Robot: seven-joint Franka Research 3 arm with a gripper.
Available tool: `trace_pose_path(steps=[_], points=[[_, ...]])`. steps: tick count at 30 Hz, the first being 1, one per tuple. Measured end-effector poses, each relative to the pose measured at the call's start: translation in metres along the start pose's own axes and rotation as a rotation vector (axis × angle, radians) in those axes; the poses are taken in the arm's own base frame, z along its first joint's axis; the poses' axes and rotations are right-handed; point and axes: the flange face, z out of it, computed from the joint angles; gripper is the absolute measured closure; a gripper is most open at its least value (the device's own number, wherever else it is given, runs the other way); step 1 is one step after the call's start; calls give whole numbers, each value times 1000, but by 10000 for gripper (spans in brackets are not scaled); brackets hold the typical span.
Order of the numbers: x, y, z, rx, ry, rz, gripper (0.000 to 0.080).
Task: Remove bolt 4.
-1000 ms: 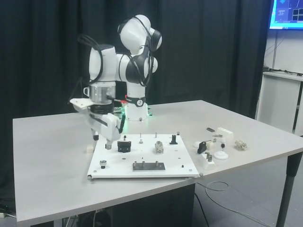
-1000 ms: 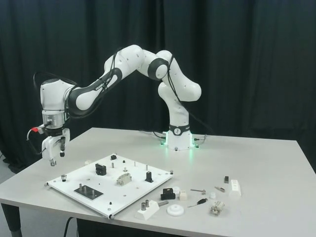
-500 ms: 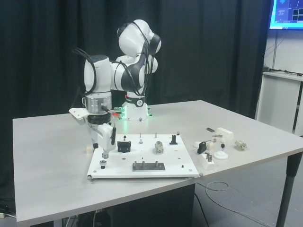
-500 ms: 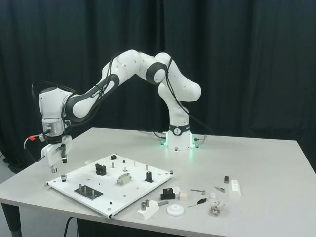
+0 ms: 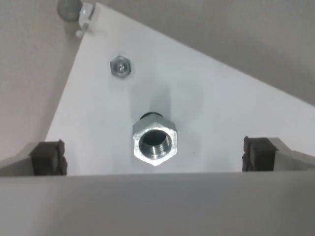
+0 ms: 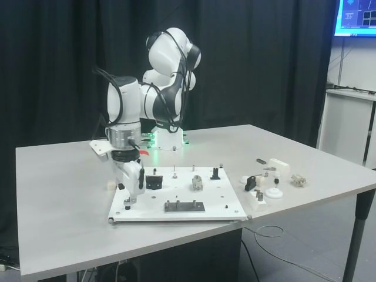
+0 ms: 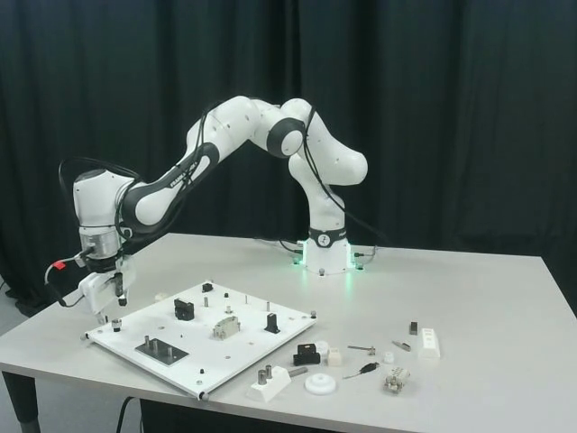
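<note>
Bolt 4 is a grey hex-headed part with a threaded hole, standing upright near a corner of the white board. In the wrist view it lies straight below my gripper, between the black pads, which stand wide apart on either side and touch nothing. In the first room view my gripper hangs just above the bolt at the board's front left corner. The second room view shows my gripper over the bolt on the board.
A smaller hex bolt sits close to bolt 4, toward the board's corner clip. A black block and a black plate with pins stand on the board. A small white cube lies beside it. Loose parts lie at the right.
The arm has swung toward the board's front left corner and come down, bringing the gripper from above the table beside the board to just over bolt 4.
</note>
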Motion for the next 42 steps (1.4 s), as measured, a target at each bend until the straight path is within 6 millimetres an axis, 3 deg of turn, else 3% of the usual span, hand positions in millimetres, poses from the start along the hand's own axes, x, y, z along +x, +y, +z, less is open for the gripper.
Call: trace_pose_path(steps=[18,42], points=[[-2,-1,18,7,31,-11,3],[-11,0,23,23,32,-22,3]])
